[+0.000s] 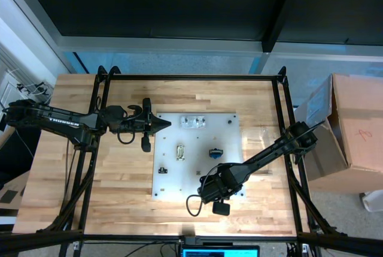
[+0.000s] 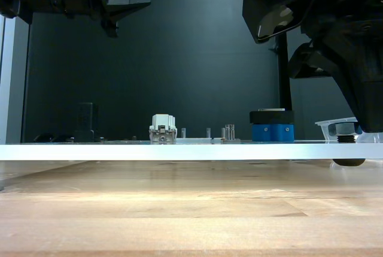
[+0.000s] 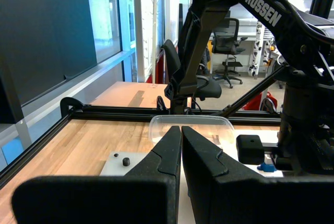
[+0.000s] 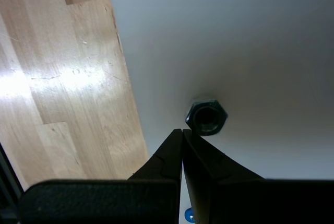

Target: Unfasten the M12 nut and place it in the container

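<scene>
Silver and six-sided, the M12 nut [image 4: 206,117] sits on its stud [image 2: 345,139], close to the near right edge of the white board [image 1: 179,179]. In the low view the nut rests on top of the black ribs, and these show under it, so it is not run fully down. The clear container [image 2: 333,124] stands behind the stud in that view. No gripper holds the nut.

The right gripper [image 4: 182,131] hangs low over this corner of the board and points downward. Its jaws are closed against each other with nothing between them. Their tip is just beside the nut, on the side toward the bare wood of the desk [image 1: 119,209]. Whether the tip touches the nut cannot be told.

The left gripper [image 1: 163,124] is high above the far left edge of the board and points level toward the right arm. Its jaws are also closed and carry nothing.

A blue block [image 1: 215,153] stands mid-board, with a white connector [image 1: 180,152] to its left. A cardboard box [image 1: 353,131] stands beside the desk, on the right.
</scene>
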Available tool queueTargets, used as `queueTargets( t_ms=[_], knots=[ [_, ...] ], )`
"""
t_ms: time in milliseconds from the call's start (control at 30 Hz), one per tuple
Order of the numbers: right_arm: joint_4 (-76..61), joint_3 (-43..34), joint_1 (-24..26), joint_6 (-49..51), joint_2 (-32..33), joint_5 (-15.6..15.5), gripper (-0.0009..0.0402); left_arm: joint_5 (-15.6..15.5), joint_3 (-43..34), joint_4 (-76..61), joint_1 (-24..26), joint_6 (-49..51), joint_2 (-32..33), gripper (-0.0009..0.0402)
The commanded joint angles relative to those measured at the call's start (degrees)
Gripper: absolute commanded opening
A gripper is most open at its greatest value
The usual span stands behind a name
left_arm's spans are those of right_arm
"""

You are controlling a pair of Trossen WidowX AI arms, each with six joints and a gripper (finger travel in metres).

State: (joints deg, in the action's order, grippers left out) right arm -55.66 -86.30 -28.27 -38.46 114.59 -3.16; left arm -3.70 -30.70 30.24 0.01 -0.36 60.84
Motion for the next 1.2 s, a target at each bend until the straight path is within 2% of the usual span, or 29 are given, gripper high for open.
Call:
queueTargets(
  t_ms=[33, 133, 167, 233, 267, 300, 367, 467, 667, 767, 967, 1133, 1200],
  knots=[
    [0.07, 0.02, 0.07, -0.04, -0.07, 0.59, 0.0000, 0.02, 0.00, 0.02, 0.00, 0.00, 0.02, 0.0000],
    [-0.55, 0.02, 0.07, 0.57, -0.13, 1.16, 0.0000, 0.02, 0.00, 0.04, 0.00, 0.00, 0.02, 0.0000],
    [-1.46, 0.02, 0.07, 0.28, -0.31, 3.85, 0.0000, 0.02, -0.02, 0.04, 0.00, 0.00, 0.02, 0.0000],
    [-4.63, -0.13, 0.04, -3.28, -1.05, 12.28, 0.0000, 0.02, -0.02, 0.02, 0.00, 0.00, 0.02, 0.0000],
    [-6.03, -0.28, 0.00, -3.74, -1.44, 14.86, 0.0000, 0.02, -0.02, 0.04, 0.00, 0.00, 0.02, 0.0000],
    [-6.95, -0.33, 0.00, -3.82, -1.90, 16.31, 0.0000, 0.02, -0.02, 0.04, 0.00, 0.00, 0.02, 0.0000],
    [-7.69, -0.31, 0.00, -4.24, -2.78, 16.90, 0.0000, 0.02, -0.02, 0.02, 0.00, 0.00, 0.02, 0.0000],
    [-7.89, -0.31, -0.02, -4.66, -3.63, 16.24, 0.0000, 0.02, 0.00, 0.04, 0.00, 0.00, 0.02, 0.0000],
    [-7.69, -0.31, 0.00, -4.61, -4.39, 9.05, 0.0000, 0.02, 0.00, 0.02, 0.00, 0.00, 0.02, 0.0000],
    [-7.28, -0.33, -0.04, -6.05, -5.03, 6.64, 0.0000, 0.02, -0.02, 0.04, 0.00, 0.00, 0.00, 0.0000],
    [-6.08, -1.36, 0.00, -21.88, -5.42, 1.40, 0.0009, 0.02, -0.02, -0.11, 0.00, 0.00, 0.02, 0.0000],
    [-6.05, -2.58, 0.00, -37.05, -5.42, 0.44, 0.0065, 0.02, -0.02, -0.15, 0.00, 0.00, 0.02, 0.0000],
    [-5.99, -2.78, 0.02, -39.69, -5.40, 1.01, 0.0092, 0.02, 0.00, -0.15, 0.00, 0.00, 0.02, 0.0000]
  ],
)
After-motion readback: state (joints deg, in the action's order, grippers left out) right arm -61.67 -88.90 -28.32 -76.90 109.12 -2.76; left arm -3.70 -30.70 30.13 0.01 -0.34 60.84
